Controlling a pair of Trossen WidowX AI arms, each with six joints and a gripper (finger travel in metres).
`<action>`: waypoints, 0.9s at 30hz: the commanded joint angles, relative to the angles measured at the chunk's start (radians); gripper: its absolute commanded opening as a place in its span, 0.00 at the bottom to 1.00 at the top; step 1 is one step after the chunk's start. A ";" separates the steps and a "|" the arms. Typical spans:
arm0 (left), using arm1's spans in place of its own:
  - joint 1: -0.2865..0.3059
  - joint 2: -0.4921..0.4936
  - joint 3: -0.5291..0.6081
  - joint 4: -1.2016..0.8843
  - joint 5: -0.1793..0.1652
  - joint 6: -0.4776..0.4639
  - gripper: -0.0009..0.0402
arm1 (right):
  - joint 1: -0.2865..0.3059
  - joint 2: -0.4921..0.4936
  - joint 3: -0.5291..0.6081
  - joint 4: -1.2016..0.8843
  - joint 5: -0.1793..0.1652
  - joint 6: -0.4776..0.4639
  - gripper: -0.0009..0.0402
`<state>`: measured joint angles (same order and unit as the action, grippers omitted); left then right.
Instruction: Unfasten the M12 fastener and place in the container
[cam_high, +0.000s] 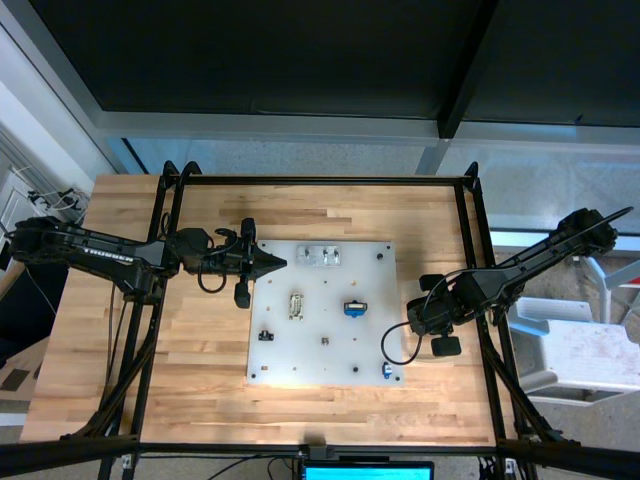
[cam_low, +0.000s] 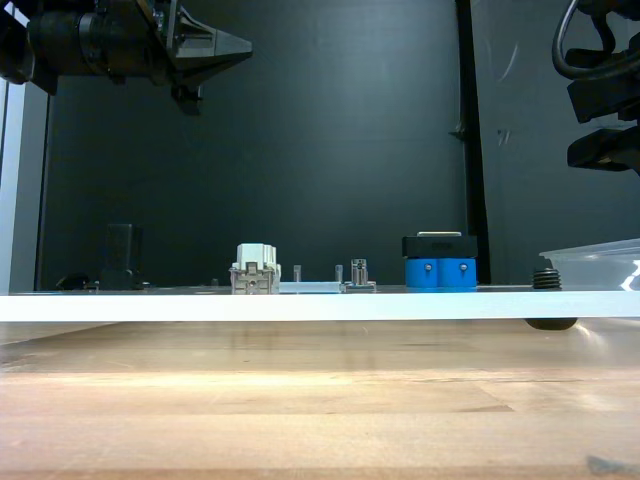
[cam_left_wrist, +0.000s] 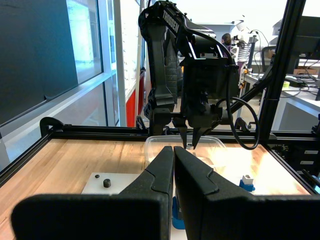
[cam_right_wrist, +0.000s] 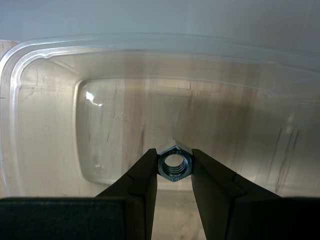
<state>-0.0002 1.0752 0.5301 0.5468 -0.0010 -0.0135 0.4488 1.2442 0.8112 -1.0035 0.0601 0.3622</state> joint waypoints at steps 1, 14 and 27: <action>0.000 0.000 0.000 0.000 0.000 0.000 0.02 | 0.001 0.001 0.000 0.003 0.000 -0.002 0.23; 0.000 0.000 0.000 0.000 0.000 0.000 0.02 | 0.001 0.001 0.000 0.004 0.000 -0.003 0.42; 0.000 0.000 0.000 0.000 0.000 0.000 0.02 | 0.001 0.001 0.000 0.002 0.000 -0.003 0.47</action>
<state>-0.0002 1.0752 0.5301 0.5468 -0.0010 -0.0132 0.4492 1.2446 0.8112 -1.0012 0.0601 0.3576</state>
